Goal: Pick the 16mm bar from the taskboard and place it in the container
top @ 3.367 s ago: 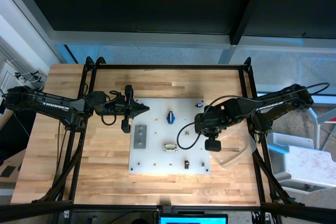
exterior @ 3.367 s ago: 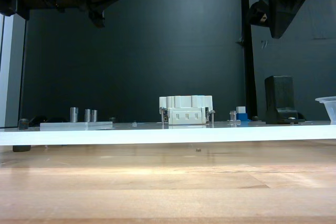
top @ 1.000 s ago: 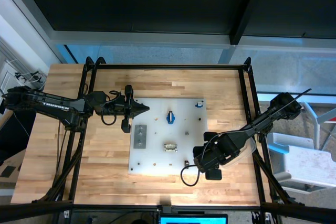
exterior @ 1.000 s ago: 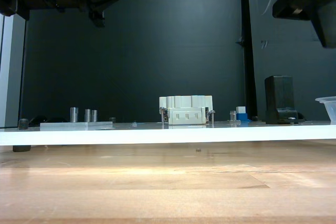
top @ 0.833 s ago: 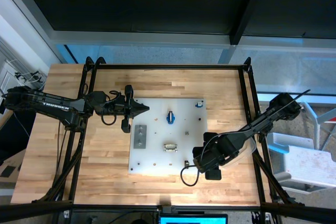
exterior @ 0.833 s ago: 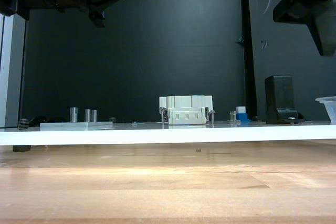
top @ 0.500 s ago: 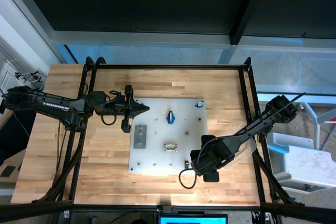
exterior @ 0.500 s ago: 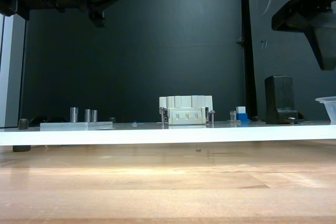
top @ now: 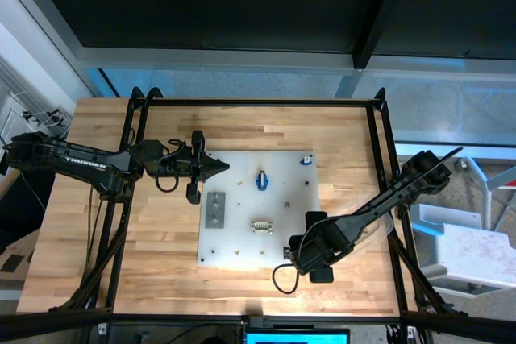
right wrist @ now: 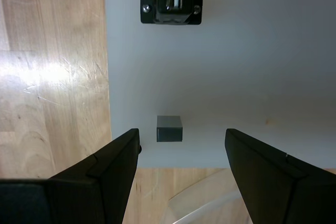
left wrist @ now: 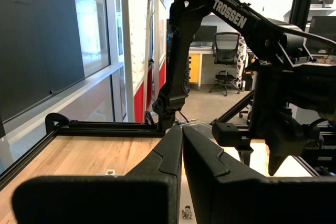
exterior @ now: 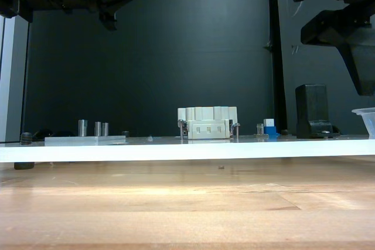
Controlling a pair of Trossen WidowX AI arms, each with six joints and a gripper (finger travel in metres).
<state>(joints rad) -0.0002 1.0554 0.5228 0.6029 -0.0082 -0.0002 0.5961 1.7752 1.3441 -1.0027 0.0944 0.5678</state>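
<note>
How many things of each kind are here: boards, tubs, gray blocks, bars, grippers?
taskboard: 1
container: 1
gray block: 1
16mm bar: 1
grippers: 2, left gripper shut, raised near the taskboard's far left corner; right gripper open above the 16mm bar
total: 6

Wooden table [top: 161,239]: white taskboard [top: 234,227] centred, clear container [exterior: 366,120] just beside board's right edge.

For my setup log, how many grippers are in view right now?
2. The left gripper, shut, hovers above the taskboard's far left corner. The right gripper, open, hangs over the 16mm bar near the board's near right corner.
</note>
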